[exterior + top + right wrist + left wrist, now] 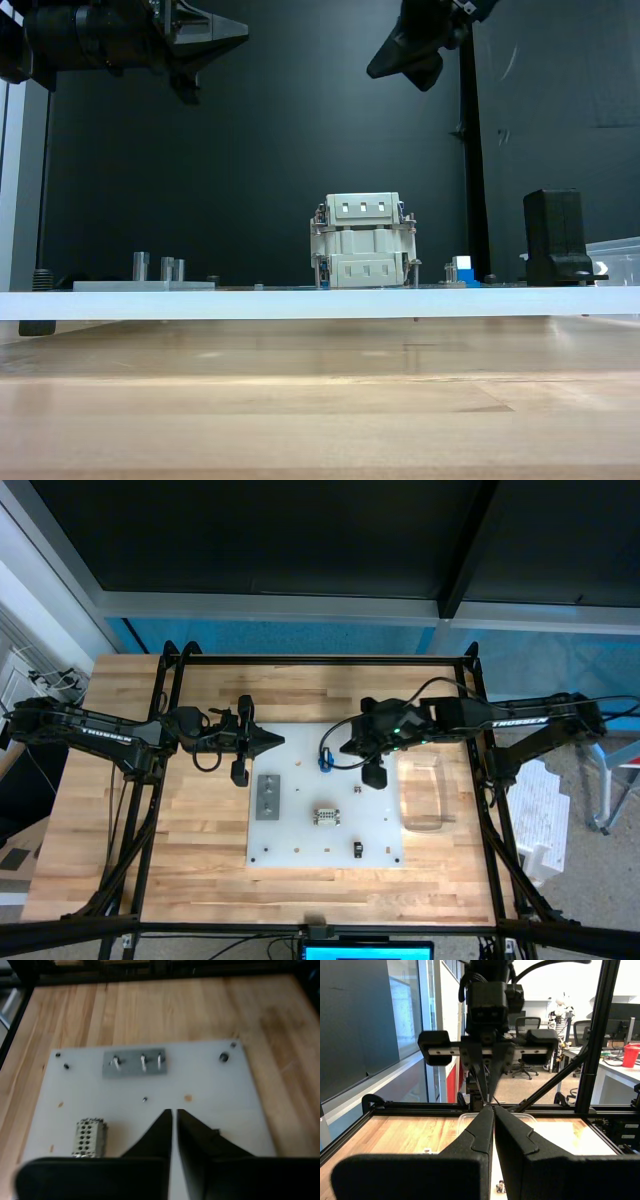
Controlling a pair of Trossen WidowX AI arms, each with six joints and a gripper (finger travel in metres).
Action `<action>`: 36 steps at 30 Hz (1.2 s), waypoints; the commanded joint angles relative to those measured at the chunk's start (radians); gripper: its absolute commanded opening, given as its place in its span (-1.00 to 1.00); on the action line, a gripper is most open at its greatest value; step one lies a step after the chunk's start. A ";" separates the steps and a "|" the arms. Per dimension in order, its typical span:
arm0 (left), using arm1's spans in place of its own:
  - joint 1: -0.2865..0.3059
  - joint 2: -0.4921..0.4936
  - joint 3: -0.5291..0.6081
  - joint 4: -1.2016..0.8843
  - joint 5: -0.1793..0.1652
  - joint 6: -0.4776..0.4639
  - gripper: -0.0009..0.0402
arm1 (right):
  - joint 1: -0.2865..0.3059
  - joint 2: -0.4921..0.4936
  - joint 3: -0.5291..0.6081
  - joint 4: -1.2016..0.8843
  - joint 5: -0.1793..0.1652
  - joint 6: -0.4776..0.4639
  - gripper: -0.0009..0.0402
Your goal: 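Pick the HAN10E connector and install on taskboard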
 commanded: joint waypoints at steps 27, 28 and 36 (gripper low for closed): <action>0.000 0.000 0.000 0.000 0.000 0.000 -0.95 | -0.050 -0.279 -0.571 0.935 -0.074 0.048 -0.96; 0.000 0.000 0.000 0.000 0.000 0.000 -0.95 | -0.054 -0.286 -0.579 0.934 -0.074 0.047 -0.96; 0.000 0.000 0.000 0.000 0.000 0.000 -0.95 | -0.073 -0.306 -0.595 0.932 -0.075 0.035 -0.96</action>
